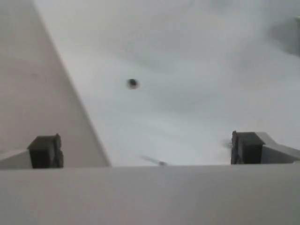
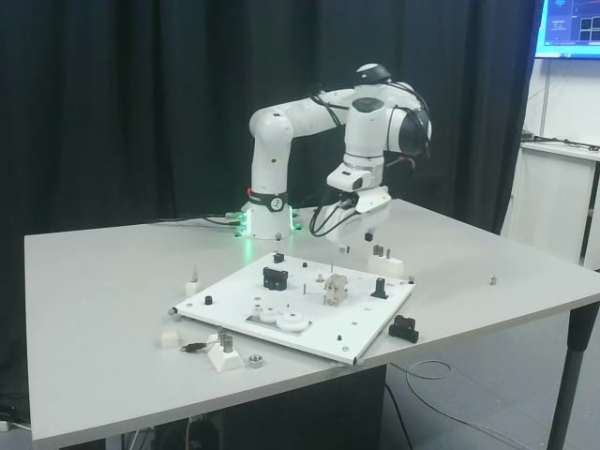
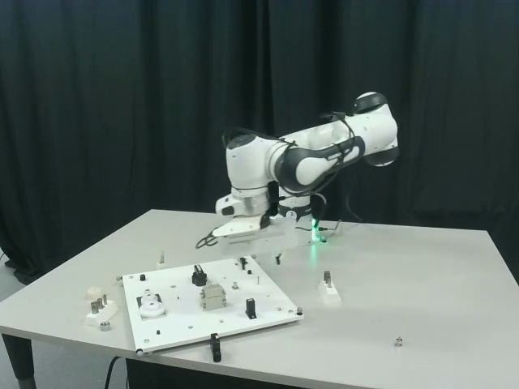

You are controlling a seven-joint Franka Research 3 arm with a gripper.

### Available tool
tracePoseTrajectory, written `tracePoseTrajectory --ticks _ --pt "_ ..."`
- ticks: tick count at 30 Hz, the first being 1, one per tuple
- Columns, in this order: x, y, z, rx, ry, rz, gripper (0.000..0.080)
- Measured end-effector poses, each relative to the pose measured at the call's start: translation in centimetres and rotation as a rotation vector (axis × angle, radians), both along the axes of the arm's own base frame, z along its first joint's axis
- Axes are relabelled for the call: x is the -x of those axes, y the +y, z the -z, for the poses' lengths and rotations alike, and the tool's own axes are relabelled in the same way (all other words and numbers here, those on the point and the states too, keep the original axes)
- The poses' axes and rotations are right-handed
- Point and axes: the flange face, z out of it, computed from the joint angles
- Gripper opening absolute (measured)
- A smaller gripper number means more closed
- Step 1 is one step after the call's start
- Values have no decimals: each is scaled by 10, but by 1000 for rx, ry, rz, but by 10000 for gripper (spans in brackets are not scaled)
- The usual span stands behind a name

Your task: Pick square peg 3.

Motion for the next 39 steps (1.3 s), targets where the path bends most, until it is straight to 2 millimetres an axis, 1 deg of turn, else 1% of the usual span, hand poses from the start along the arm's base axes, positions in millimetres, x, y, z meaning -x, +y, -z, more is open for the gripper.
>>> tracePoseTrajectory --ticks 16,27,32,39 --pt "35 77 8 33 17 34 800" --pt "57 131 19 64 14 59 800" --pt "67 150 25 83 3 67 800" --pt "80 168 34 106 -20 76 800"
